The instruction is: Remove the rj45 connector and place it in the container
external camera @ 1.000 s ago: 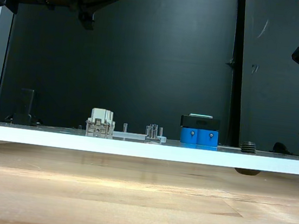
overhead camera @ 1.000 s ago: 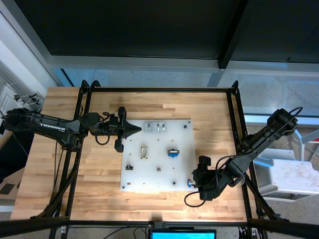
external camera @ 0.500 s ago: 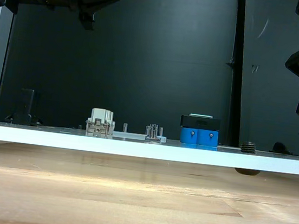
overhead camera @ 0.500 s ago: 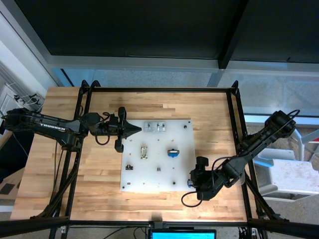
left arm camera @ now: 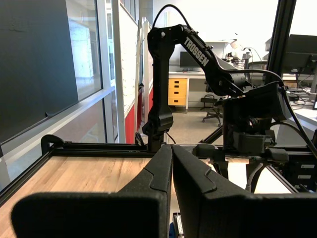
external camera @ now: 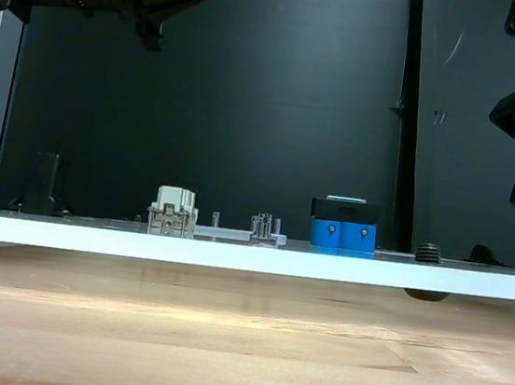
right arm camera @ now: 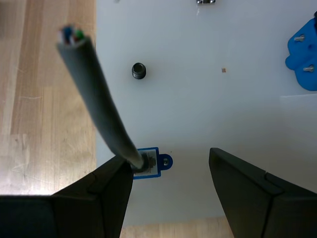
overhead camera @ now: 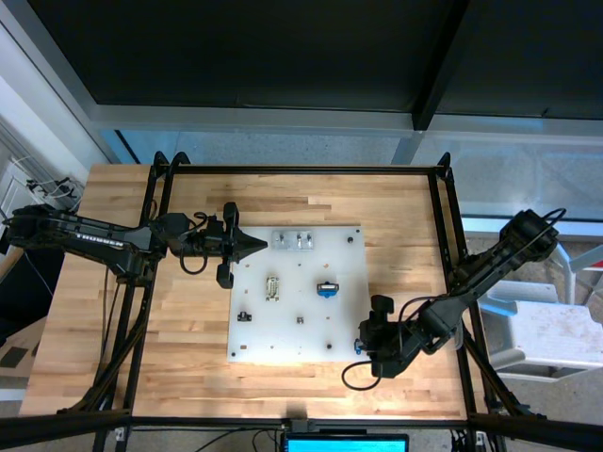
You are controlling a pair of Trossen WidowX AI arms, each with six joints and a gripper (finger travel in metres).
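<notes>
Plug: plug [right arm camera: 142, 161] is seated in a small blue jack [right arm camera: 158, 163] at the board's [right arm camera: 213, 109] near right corner, not yet pulled. A grey cable stub [right arm camera: 99, 99] comes out of it; the cut end is free w/ coloured wires showing.
Long axis: stub stands up out of the jack, leaning twd the near edge and leftward along it. Plug body is too small to read on its own.
R claw: R claw [right arm camera: 167, 162] hangs over that same corner, pointing down. Jaws wide, nothing held.
Plug vs R claw: plug lies betw the fingers but off-centre, just beside the finger [right arm camera: 111, 196] on the near-edge side. Can't tell if stub and finger touch. The other finger is well apart from it. Finger line runs approx near–far.
L claw: L claw [overhead camera: 262, 244] is over the board's far left corner, held high. Fingers pressed together, empty. Looks parked.
Nearer arm: R, clearly. L sits at the diagonally opposite corner.
Tub: can't place it w/ certainty in any view.
Step (judged): lining up for the grasp; removal and drop both remain.
Next move (judged): prob a small shift twd the near edge to centre the plug, then lower and close low on the plug body.
Risk (judged): leaning stub may get pinched instead of the plug.
</notes>
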